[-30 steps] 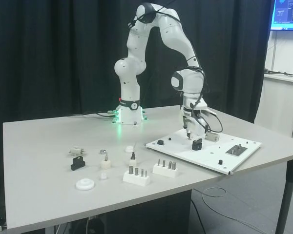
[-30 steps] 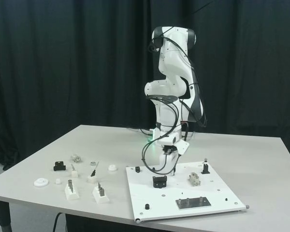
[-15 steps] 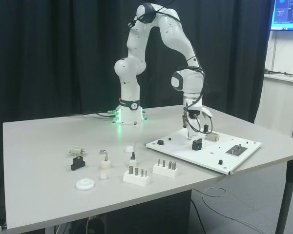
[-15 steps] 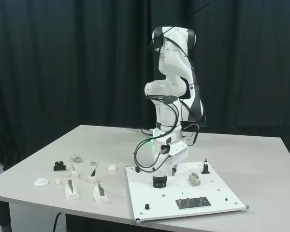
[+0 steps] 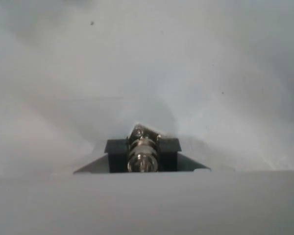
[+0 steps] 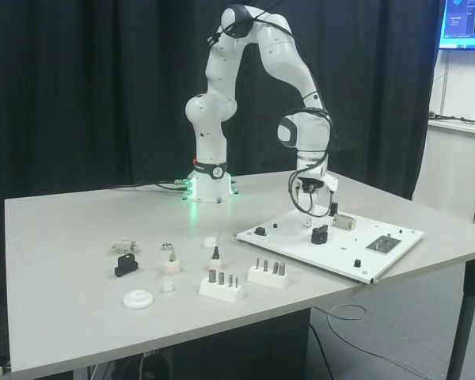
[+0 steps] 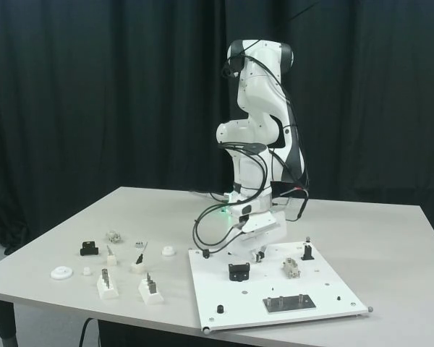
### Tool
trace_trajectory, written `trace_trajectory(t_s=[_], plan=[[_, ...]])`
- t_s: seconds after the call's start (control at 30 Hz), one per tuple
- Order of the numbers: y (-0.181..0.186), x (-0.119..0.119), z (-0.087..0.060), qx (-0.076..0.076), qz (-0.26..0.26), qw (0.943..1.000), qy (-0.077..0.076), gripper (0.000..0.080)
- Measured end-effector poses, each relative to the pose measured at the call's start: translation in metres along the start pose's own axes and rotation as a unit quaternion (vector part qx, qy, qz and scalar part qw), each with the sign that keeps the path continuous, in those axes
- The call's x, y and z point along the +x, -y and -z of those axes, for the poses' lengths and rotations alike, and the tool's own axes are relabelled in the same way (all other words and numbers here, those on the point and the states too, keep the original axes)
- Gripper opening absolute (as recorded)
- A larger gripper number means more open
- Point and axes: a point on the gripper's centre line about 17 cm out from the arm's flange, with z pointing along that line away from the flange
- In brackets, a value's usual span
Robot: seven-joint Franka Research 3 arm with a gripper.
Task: Insert BNC.
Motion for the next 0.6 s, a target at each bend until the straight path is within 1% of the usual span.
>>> trace_trajectory(t_s=[0.13, 0.23, 0.43, 0.6], plan=[[0.0000, 0.0000, -0.0001, 0.000, -0.042, 0.9991, 0.000, 0.0121], [0.0000, 0.0001, -0.0001, 0.000, -0.077, 0.9971, 0.000, 0.0121], [0.0000, 0.0003, 0.0000, 0.000, -0.145, 0.9894, 0.000, 0.0121], [0.0000, 0.0004, 0.0002, 0.000, -0.194, 0.9811, -0.001, 0.0121]])
